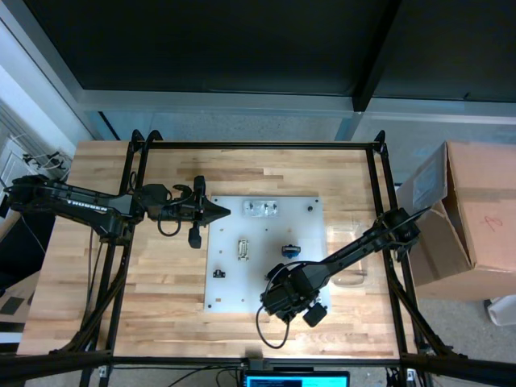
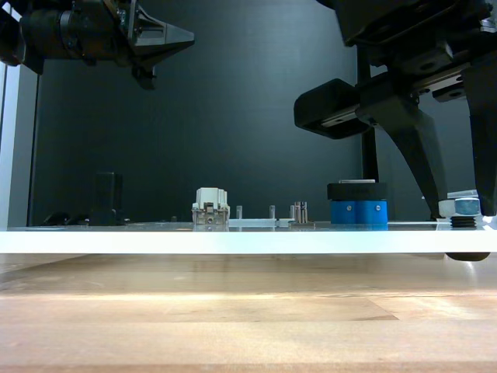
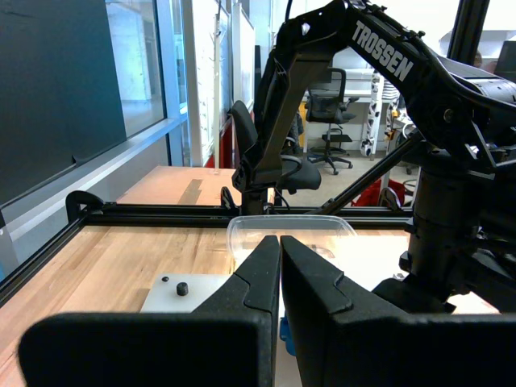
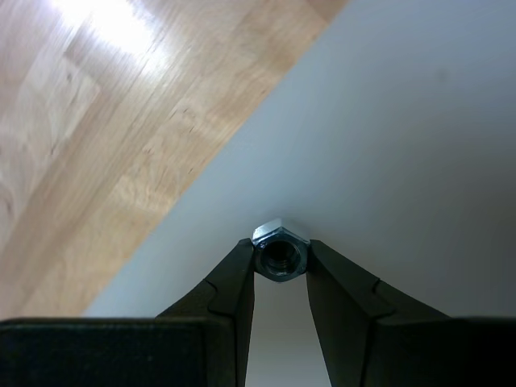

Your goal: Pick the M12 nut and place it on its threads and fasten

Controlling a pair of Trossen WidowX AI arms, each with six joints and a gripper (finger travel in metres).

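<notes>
Step in hand, as I read it: starting the nut (image 4: 280, 248) on its stud (image 2: 463, 222) and running it down. To do that well I'd have the nut square to the stud axis, press down only lightly, turn the wrist slowly, and back off if it cocks, since cross-threading is the risk. In the low view the nut sits on top of the stud w/ ribs bare below it, so it's on but not run down. R hand (image 2: 466, 211) points straight down at the board (image 1: 234, 282) by its near edge, fingers (image 4: 234, 278) clamped on the nut's flats, bore facing the wrist cam. L hand (image 1: 219, 211) hangs high over the board's far left edge, level, pointing inward. Its fingers (image 3: 258, 278) are pressed together on nothing, well apart from the work.
</notes>
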